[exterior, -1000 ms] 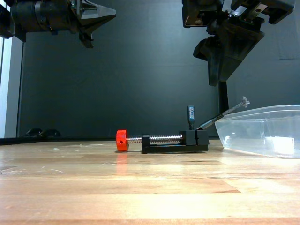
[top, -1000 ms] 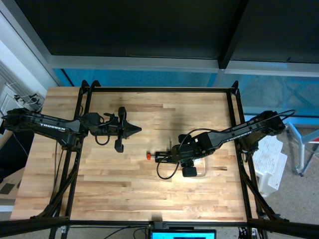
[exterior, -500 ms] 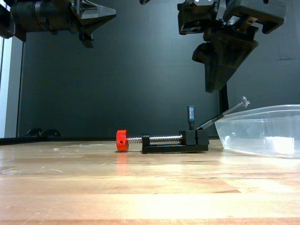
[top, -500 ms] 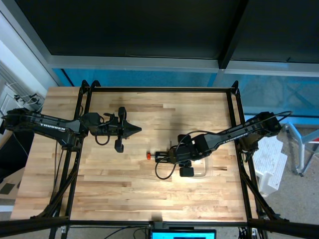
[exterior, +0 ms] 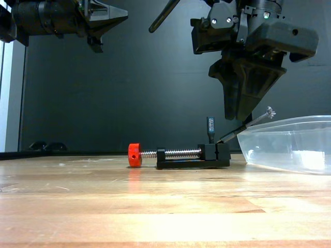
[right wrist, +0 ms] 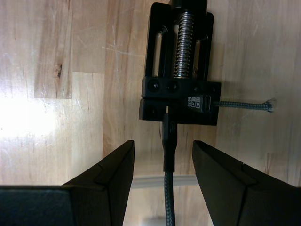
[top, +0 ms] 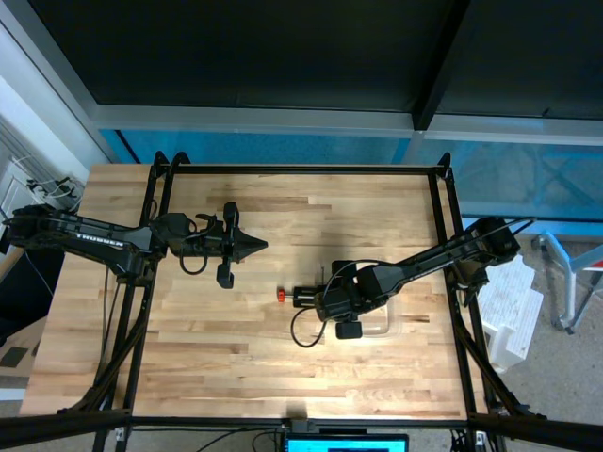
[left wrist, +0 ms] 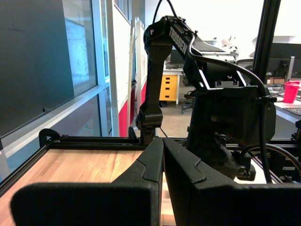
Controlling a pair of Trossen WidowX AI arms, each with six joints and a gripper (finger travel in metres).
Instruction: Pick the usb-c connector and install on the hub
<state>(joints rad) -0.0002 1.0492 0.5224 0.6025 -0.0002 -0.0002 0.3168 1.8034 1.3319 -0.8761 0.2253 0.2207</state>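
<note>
Two-arm bench, task in progress. The hub lies flat near the middle of the wooden table, its red-orange knob pointing toward the left arm and a threaded screw running from the knob to the black end block. The usb-c connector, a small grey and silvery piece, sits on that end block, at the end away from the knob. A braided cable with a frayed tip rises from the same spot, slanting over the rim of the clear plastic tray, which stands just beside the hub. The right gripper hangs above the block end of the hub, pointing down, with its fingers spread wide and holding nothing. A dark slender piece that continues into a braided cord lies in line between them, touching neither; what it is cannot be told. The left gripper is raised over the left part of the table, well apart from the hub, with its two fingers pressed together and nothing between them.
</note>
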